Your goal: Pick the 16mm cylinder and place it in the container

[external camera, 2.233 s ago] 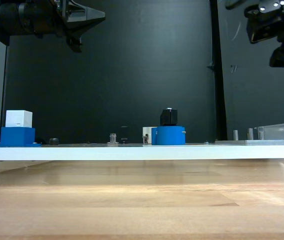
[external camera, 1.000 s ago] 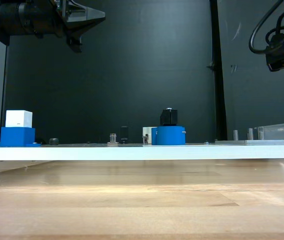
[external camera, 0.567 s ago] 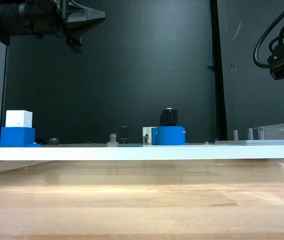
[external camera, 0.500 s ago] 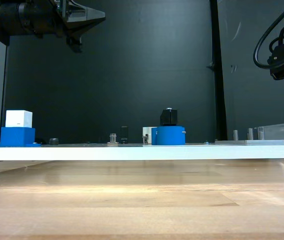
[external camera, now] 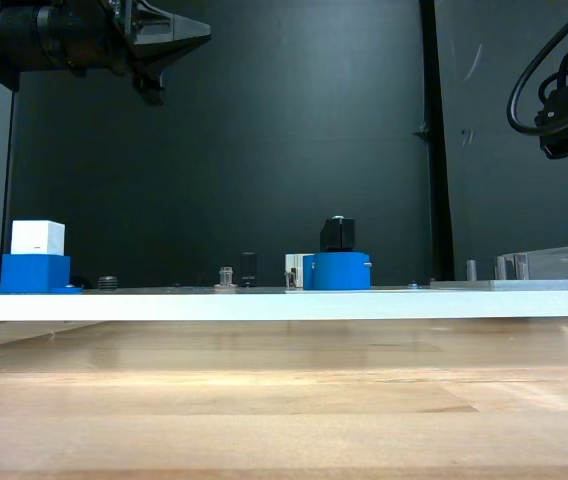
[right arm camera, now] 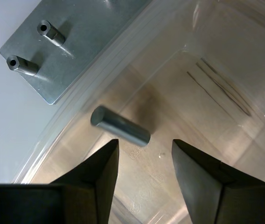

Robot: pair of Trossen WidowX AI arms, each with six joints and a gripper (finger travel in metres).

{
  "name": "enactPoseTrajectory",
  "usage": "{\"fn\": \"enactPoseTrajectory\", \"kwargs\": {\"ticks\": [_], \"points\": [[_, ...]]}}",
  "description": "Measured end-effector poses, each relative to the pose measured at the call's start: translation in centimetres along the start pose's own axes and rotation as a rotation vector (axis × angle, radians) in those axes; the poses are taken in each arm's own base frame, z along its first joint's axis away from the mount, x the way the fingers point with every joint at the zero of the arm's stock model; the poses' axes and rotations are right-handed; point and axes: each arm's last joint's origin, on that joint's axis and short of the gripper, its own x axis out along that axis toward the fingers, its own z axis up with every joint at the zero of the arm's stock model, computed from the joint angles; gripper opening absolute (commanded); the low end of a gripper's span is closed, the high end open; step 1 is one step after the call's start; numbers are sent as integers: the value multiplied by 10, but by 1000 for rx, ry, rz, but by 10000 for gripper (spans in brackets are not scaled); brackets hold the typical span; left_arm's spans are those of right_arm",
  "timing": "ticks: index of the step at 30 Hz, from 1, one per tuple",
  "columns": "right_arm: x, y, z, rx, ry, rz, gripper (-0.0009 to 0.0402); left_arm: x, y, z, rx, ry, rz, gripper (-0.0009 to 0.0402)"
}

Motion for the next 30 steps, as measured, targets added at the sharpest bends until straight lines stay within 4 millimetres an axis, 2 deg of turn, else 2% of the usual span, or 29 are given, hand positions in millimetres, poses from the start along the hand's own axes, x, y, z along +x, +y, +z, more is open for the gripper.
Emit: {"fn": "enactPoseTrajectory", "kwargs": {"ticks": [12,30], "points": [[-13,5,5,-54,25,11,176,0,0,0,0,0,0,0],[-58,15,19,-147,151,-18,176,0,0,0,0,0,0,0]]}}
